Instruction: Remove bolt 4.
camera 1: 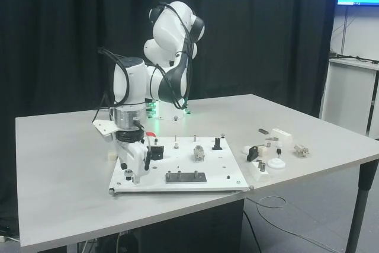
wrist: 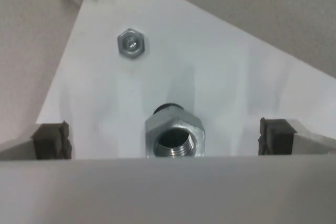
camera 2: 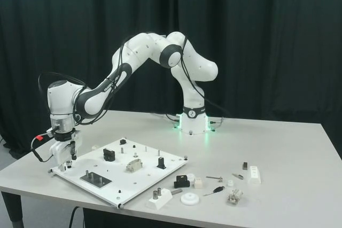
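wrist cam cuts off the bottom of the bolt (wrist: 174, 137) behind the gripper body, and room views show it way too tiny.

Bolt 4 (wrist: 174, 136) stands upright on the white board (wrist: 210, 77), close to one of its corners. Seen from the wrist camera it shows a grey metal hexagonal head with a round threaded bore opening upward (its inside is dark), and a black part peeks out just behind it. A smaller hex-headed fastener (wrist: 131, 43) lies at about 11 o'clock from it, apart.
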Robot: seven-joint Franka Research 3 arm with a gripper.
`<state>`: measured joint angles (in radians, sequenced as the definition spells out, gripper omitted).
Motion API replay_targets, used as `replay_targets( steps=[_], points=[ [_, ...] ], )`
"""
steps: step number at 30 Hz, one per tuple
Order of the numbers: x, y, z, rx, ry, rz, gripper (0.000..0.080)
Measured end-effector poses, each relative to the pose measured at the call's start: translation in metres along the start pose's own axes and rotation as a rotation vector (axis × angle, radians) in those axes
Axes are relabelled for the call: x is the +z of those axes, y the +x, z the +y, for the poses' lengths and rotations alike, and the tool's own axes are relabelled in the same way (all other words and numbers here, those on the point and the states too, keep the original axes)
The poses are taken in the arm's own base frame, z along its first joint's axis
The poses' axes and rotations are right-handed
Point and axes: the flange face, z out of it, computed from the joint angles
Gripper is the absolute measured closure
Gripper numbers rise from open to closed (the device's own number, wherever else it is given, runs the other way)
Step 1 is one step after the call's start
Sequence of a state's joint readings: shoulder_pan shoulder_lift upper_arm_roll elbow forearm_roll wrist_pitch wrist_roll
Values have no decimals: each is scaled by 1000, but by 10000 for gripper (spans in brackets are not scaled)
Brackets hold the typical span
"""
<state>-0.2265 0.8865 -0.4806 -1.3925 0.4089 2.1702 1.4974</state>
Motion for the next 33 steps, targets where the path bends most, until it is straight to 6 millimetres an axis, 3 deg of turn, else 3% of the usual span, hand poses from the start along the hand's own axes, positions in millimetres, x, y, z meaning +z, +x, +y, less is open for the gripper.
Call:
replay_targets(
  steps=[10,11,12,19,20,23,24,33],
  points=[
    [3,3,1,9,-3,-5,3],
    [3,4,1,9,-4,-5,23],
    [3,4,2,10,-5,-5,174],
    [7,4,4,11,-11,-7,174],
    [7,4,4,10,-12,-8,364],
    [8,2,4,7,-10,-13,364],
    [9,1,5,5,-8,-14,560],
    [9,1,5,0,-5,-13,571]
  ],
)
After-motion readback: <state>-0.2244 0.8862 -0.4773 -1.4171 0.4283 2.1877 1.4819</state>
